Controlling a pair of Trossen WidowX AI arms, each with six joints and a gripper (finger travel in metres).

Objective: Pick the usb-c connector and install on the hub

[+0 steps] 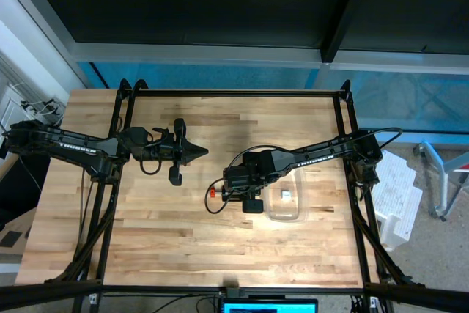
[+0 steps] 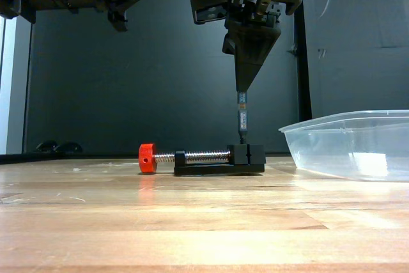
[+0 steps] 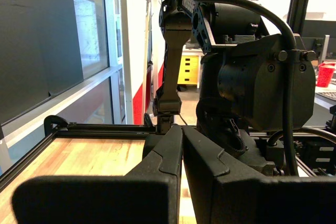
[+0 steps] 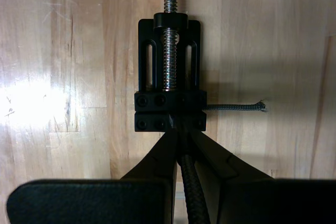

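Left gripper (image 1: 201, 152): raised over the table's left half, fingers pressed together.
Vise (image 2: 217, 156): lying on the table.
Usb-c connector (image 2: 241, 118): upright, lower tip at the vise's top; whether it is seated cannot be told.
Right gripper (image 2: 241, 87): pointing down, clamped on the connector's upper end.

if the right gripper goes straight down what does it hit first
Probably the black vise directly below: the usb-c connector held in the right gripper reaches its clamp block. The left gripper hangs raised, off to the left.

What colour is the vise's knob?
Red knob, low view best. Right gripper holds usb-c connector at vise; left gripper aloft.
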